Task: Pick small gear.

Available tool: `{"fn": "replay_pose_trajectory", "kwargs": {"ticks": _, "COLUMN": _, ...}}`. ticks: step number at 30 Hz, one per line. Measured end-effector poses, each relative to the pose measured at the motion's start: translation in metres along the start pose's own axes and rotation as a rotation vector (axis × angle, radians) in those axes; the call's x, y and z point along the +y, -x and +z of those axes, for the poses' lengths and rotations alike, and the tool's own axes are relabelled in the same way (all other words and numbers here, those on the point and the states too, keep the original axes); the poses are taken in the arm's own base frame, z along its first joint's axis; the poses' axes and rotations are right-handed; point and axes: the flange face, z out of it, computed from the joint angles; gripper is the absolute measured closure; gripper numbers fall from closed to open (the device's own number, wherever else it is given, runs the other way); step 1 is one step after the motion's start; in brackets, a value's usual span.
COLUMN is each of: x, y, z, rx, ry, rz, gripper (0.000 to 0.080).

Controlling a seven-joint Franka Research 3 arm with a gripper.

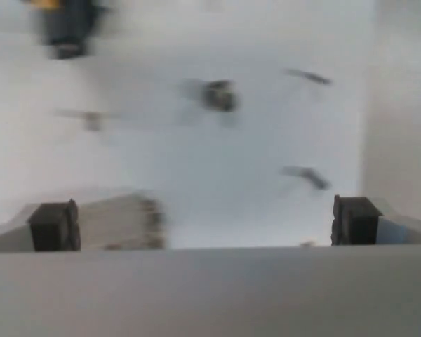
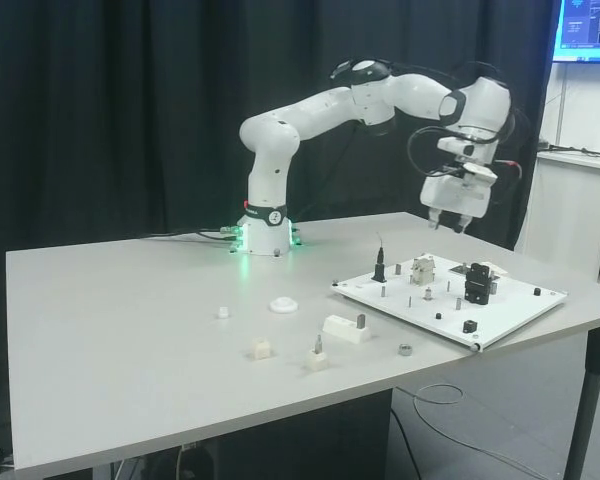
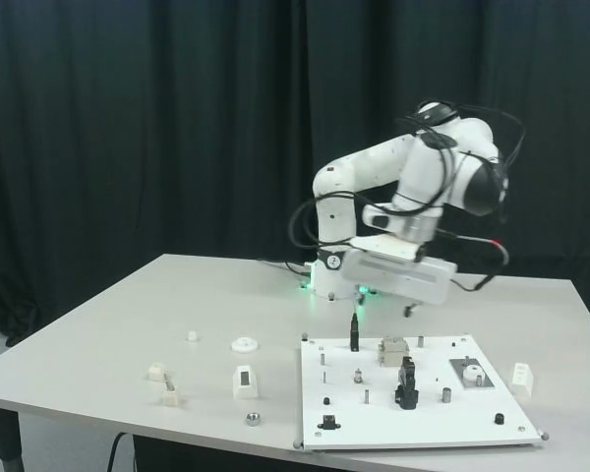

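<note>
Black fingertips (image 1: 52,226) of the white gripper (image 2: 450,223) stand wide apart, empty, high above the white assembly board (image 2: 540,305). Small white round gear (image 2: 223,312) sits far left on the grey table (image 2: 100,320); travel across, centre, then descend.

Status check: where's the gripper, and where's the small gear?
Gripper open, empty, high above the white board. Small gear on the grey table, far from the gripper, untouched. Large gear beside it; nothing blocks the approach.
</note>
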Motion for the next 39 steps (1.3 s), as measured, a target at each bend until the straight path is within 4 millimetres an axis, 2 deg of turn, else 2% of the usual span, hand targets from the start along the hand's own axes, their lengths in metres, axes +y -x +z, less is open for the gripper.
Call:
{"fn": "replay_pose_trajectory", "kwargs": {"ticks": 9, "x": 0.053, "y": -0.055, "z": 0.018, "rx": -0.017, "ry": 0.03, "rz": -0.028, "gripper": 0.0003}}
{"fn": "replay_pose_trajectory", "kwargs": {"ticks": 20, "x": 0.123, "y": -0.111, "z": 0.052, "rx": -0.036, "ry": 0.061, "rz": -0.052, "gripper": 0.0003}}
{"fn": "replay_pose_trajectory", "kwargs": {"ticks": 28, "x": 0.177, "y": -0.138, "z": 0.083, "rx": -0.056, "ry": 0.085, "rz": -0.072, "gripper": 0.0003}}
{"fn": "replay_pose_trajectory", "kwargs": {"ticks": 39, "x": 0.248, "y": -0.16, "z": 0.132, "rx": -0.081, "ry": 0.078, "rz": -0.086, "gripper": 0.0003}}
